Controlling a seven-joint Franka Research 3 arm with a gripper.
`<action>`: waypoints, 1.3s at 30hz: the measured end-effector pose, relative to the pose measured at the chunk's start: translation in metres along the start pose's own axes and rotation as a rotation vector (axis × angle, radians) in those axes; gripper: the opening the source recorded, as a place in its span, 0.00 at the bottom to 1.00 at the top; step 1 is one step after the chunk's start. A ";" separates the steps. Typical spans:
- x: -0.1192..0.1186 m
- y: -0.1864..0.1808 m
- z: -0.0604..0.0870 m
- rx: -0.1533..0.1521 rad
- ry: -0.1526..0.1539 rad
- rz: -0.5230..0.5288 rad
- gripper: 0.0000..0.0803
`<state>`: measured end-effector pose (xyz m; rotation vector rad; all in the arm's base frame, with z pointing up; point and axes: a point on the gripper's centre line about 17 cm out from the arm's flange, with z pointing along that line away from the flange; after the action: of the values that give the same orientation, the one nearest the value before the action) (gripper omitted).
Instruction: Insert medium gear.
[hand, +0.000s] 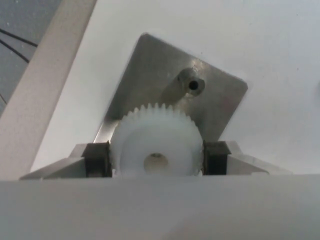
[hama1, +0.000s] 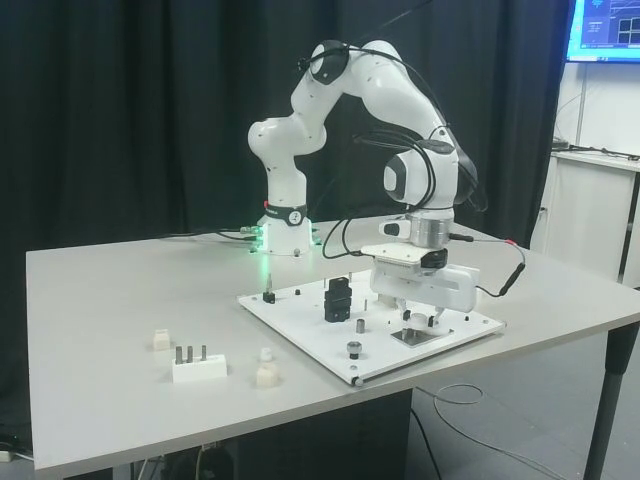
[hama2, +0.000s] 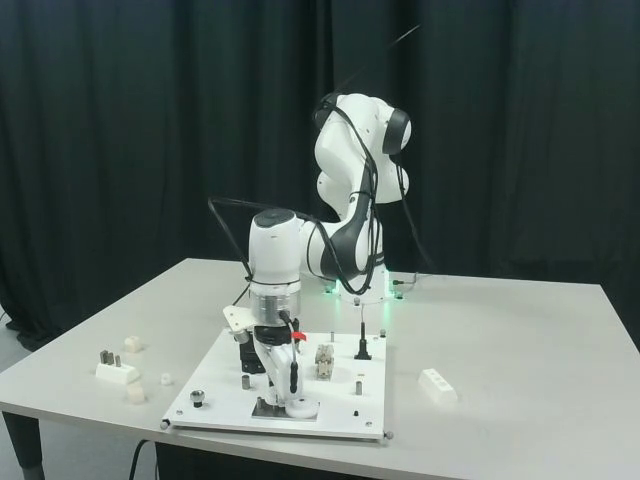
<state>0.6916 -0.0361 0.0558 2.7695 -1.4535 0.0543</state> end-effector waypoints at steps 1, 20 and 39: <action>0.000 0.000 0.000 0.000 0.000 0.000 0.49; 0.002 0.004 0.005 -0.011 -0.001 -0.004 0.49; 0.001 0.004 0.009 -0.010 -0.004 0.056 0.49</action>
<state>0.6895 -0.0395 0.0470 2.7225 -1.5275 0.0421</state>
